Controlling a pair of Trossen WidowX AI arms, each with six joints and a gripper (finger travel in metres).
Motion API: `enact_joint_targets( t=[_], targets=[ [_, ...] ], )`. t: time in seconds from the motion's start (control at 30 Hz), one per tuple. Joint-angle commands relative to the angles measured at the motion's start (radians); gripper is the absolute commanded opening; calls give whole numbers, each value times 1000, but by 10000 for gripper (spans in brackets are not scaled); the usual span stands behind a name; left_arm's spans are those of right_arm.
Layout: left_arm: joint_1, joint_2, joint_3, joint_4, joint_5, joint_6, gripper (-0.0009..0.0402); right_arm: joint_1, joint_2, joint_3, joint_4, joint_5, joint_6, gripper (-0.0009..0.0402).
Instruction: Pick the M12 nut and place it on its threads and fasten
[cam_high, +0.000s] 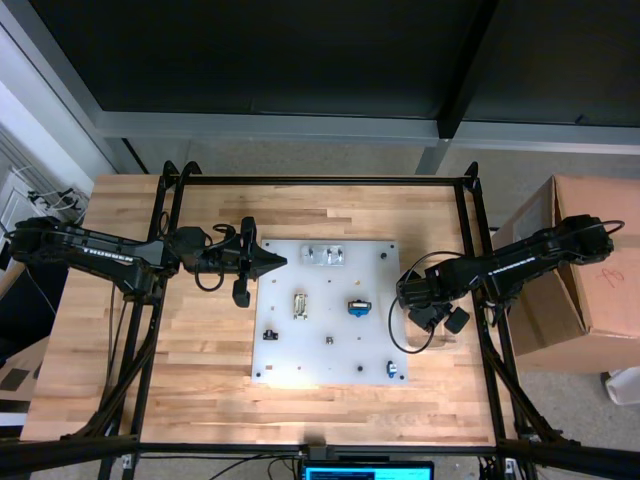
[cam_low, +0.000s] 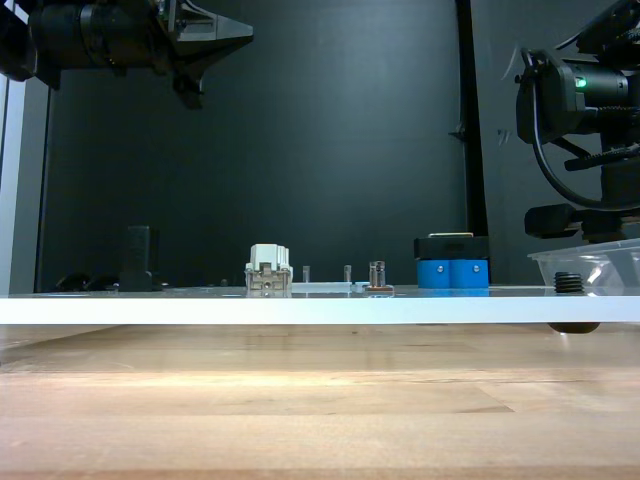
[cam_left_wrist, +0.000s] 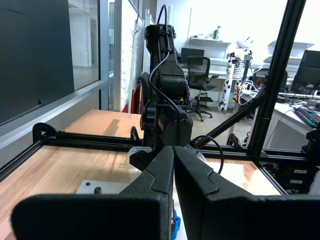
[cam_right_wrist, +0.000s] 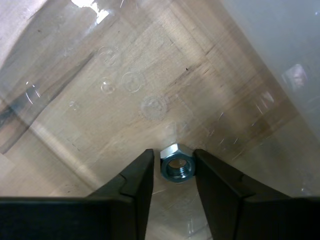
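Right gripper (cam_right_wrist: 174, 156) points down into the clear tray (cam_low: 612, 262), which sits on the wooden table (cam_high: 180, 380) just off the right edge of the white board (cam_high: 320, 345). Its jaws are narrow, closed in on the M12 nut (cam_right_wrist: 177, 162) from both sides. The nut lies flat on the tray floor with its hole facing the wrist camera, and 1 black fingertip (cam_right_wrist: 142, 170) shows on each side of it. So the nut is in the tray between the fingers, not on its stud.

The stud (cam_low: 570, 283) stands bare in the low view, ribs showing, in front of the tray.

Left gripper (cam_left_wrist: 173, 165) hangs high over the board's far left edge, pointing inward toward the right arm. Its 2 fingers are pressed together with nothing between them. In the high view its tip (cam_high: 272, 260) reaches just past the board edge.

Also on the board:
- a white connector (cam_low: 268, 271)
- a blue block (cam_low: 452, 272)
- a silver post (cam_low: 377, 273) mid-board

A cardboard box (cam_high: 575, 270) sits off the table's right side, behind the right arm.
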Motion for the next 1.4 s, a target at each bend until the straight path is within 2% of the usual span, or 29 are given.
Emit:
enact_joint_targets(
  t=[0.03,0.33,0.63,0.8,0.9,1.0,1.23,1.4],
  targets=[
    [0,0,0,0,0,0,0,1,0,0,2,3,0,76],
    [0,0,0,0,0,0,0,5,-3,12,-18,4,0,-3],
    [0,0,0,0,0,0,0,33,-4,166,-163,11,0,14],
    [0,0,0,0,0,0,0,91,0,283,-248,13,-3,11],
    [0,0,0,0,0,0,0,140,23,345,-266,39,-3,12],
    [0,0,0,0,0,0,0,181,74,413,-279,64,-3,11],
    [0,0,0,0,0,0,0,273,256,590,-287,63,-3,12],
    [0,0,0,0,0,0,0,302,393,718,-291,61,-2,12]
  ],
)
